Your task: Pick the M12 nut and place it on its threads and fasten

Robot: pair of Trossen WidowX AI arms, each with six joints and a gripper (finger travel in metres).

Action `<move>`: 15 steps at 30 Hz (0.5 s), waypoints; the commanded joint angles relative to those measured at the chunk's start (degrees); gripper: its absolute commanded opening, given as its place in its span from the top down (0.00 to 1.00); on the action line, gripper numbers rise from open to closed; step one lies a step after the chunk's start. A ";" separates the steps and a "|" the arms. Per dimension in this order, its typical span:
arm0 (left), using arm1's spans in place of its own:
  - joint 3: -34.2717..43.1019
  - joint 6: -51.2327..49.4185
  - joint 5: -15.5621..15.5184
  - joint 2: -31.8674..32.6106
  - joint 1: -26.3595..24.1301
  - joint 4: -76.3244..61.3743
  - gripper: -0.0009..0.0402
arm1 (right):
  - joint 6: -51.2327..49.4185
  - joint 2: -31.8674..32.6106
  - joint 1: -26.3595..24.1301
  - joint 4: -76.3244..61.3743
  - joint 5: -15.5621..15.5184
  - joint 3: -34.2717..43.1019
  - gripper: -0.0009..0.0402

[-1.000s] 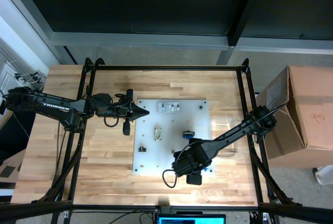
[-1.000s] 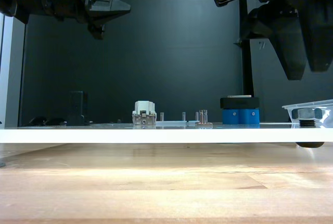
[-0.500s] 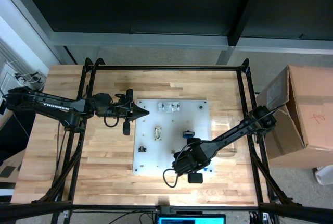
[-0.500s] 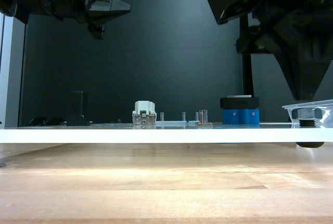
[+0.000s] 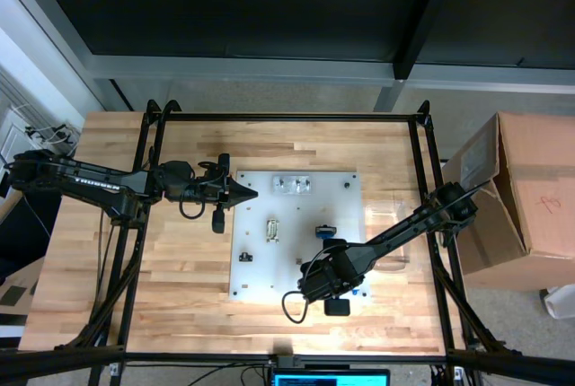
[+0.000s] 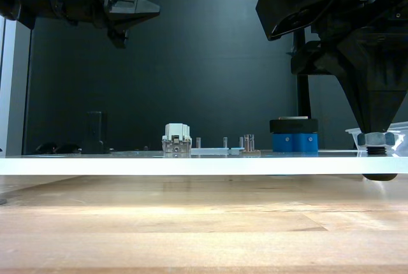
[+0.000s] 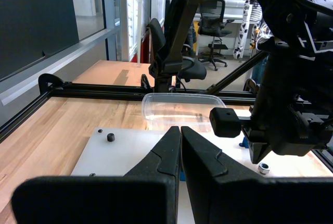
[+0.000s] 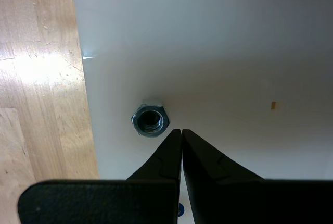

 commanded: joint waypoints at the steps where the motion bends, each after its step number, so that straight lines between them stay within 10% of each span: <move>1: 0.00 0.00 0.00 0.02 0.00 0.00 0.98 | -0.79 0.02 0.00 0.63 -4.13 0.02 0.98; 5: 0.00 0.00 0.00 0.02 0.00 0.00 0.98 | -6.67 0.02 0.00 1.33 -15.58 0.02 0.98; 15: 0.00 0.00 0.00 0.02 0.00 0.00 0.98 | -1.75 -0.17 0.00 -1.33 1.64 0.13 0.98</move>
